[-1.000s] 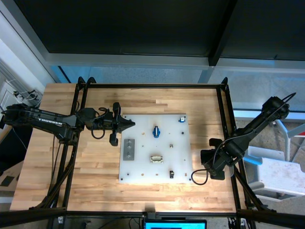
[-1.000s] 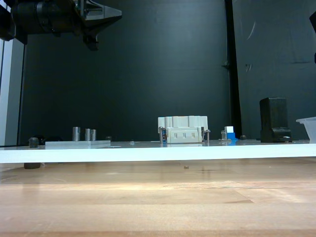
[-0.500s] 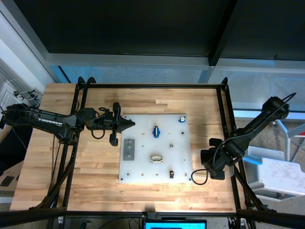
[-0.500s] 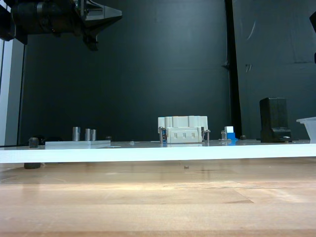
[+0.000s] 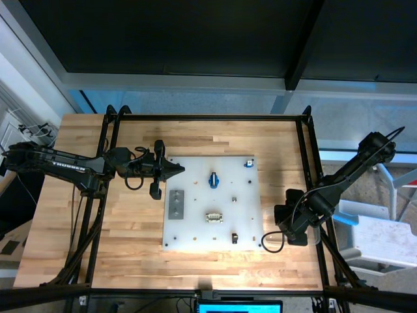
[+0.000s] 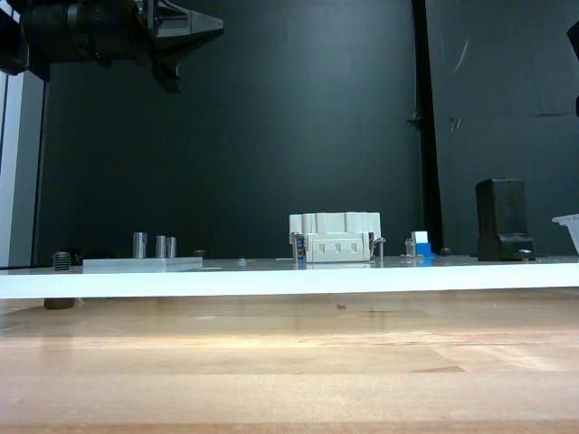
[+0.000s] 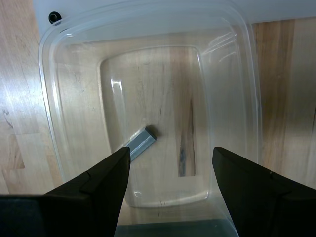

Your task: Pick the 16mm bar from the taskboard and place it in the container

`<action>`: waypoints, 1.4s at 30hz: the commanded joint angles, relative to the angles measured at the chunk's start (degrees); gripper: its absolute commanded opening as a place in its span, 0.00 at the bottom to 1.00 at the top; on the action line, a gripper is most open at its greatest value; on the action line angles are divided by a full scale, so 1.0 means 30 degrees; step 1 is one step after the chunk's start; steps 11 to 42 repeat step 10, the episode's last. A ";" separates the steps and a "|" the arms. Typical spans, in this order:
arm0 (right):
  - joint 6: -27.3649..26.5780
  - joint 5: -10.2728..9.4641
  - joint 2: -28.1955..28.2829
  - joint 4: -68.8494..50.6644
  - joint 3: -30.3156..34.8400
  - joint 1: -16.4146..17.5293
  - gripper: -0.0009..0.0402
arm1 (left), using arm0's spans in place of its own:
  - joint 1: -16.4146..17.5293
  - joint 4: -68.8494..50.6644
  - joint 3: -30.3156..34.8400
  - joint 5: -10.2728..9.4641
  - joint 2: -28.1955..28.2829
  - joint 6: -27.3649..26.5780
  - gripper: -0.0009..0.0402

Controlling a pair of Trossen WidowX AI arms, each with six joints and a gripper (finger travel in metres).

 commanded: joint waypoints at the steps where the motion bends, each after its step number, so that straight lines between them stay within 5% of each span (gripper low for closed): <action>1: 0.0022 0.0000 0.0007 0.0007 0.0007 0.0000 0.59 | 0.0007 0.0007 0.0007 0.0000 0.0000 0.0007 0.02; 42: 0.0022 -0.0007 0.0007 0.0000 0.0007 0.0000 0.59 | 0.0000 0.0007 0.0007 0.0000 0.0000 0.0007 0.02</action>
